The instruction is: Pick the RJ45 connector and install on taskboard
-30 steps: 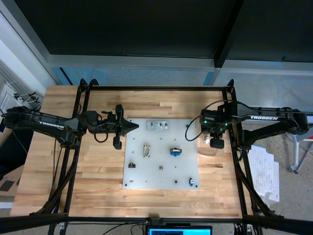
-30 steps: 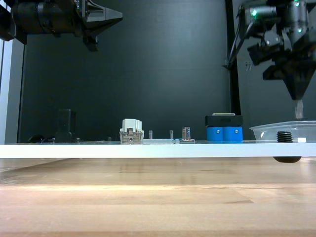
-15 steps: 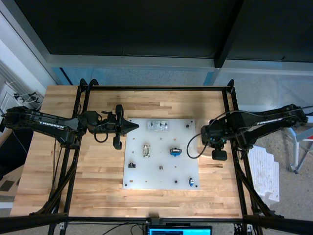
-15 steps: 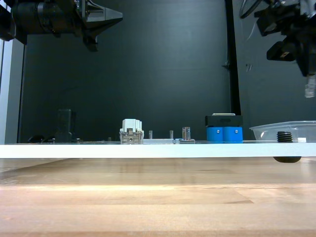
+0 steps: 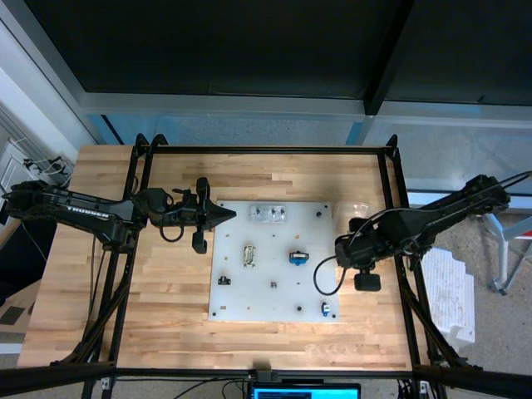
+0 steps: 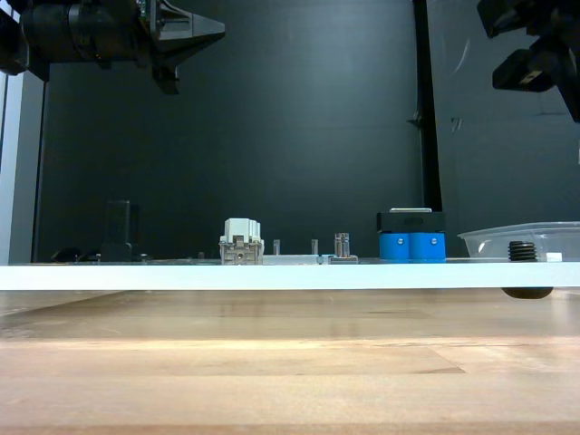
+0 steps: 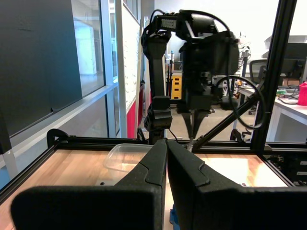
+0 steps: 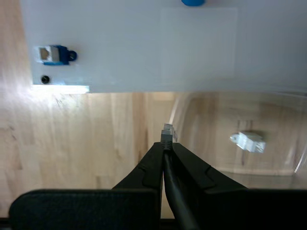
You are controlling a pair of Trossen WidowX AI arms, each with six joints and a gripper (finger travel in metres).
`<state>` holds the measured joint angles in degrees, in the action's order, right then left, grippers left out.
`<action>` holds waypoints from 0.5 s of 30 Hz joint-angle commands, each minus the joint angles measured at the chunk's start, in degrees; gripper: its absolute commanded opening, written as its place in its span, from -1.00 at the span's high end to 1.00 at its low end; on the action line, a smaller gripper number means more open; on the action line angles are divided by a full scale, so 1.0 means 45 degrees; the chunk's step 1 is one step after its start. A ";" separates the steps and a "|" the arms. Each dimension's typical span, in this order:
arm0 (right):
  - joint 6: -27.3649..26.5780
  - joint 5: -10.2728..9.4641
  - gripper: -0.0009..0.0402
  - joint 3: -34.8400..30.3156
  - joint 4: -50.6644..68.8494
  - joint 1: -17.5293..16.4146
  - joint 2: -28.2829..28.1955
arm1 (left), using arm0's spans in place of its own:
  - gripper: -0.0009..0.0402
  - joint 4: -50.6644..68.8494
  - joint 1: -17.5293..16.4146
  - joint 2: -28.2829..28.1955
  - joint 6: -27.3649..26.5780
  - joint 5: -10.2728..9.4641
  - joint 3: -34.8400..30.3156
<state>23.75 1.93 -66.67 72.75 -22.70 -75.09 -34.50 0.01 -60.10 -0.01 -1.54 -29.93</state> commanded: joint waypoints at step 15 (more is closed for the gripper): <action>0.1938 -0.0112 0.96 -0.2579 -0.0175 -0.1496 -0.3269 | 0.96 -0.0005 0.0000 -0.0005 0.0000 0.0000 -0.0005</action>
<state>31.86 1.37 -77.73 72.31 -29.04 -89.12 -34.50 0.01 -60.10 -0.01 -1.54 -29.95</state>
